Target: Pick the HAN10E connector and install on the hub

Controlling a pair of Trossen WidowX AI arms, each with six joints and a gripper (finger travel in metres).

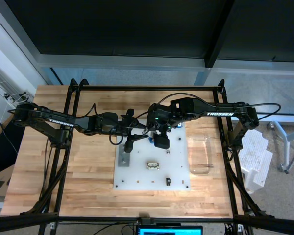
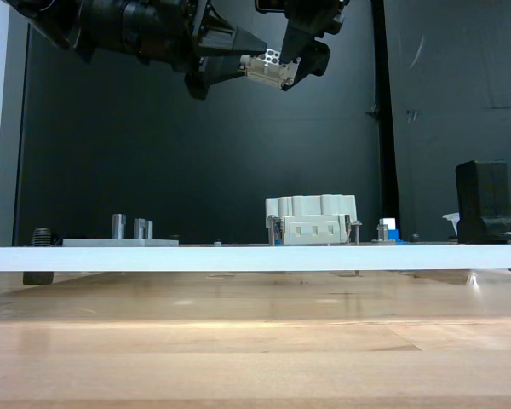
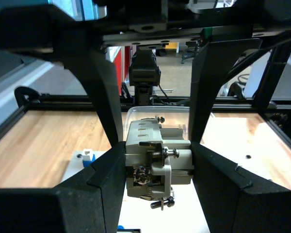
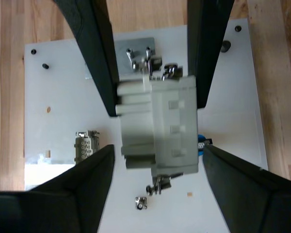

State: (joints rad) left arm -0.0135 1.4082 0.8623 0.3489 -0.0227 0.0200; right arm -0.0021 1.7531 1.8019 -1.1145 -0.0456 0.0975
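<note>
A dark wall panel backs a pale wooden tabletop [image 1: 88, 186], which carries a white task board [image 1: 137, 183]. Both arms reach inward and meet high above the board's far part. The left end effector [image 3: 157, 150] is pinching the HAN10E connector [image 2: 268, 66] by its flanks. The right end effector [image 4: 158, 148] brackets the same block from the opposite side, and I cannot tell whether it is gripping.

The connector is therefore in the air, well clear of the board. The hub [image 2: 311, 220] sits alone near the board's middle with nothing seated on it. As I judge it, the pick is done. A handover or re-grip looks to be in hand, and the descent, alignment and pressing home are all left to do.

Only the low view shows how high the connector hangs above the hub. The high view hides the connector under the arms, yet it alone places the hub between a grey two-hole block [image 1: 123, 159] and a small black part [image 1: 168, 182]. The right wrist view shows the hub off to one side of the held connector, not beneath it.
</note>
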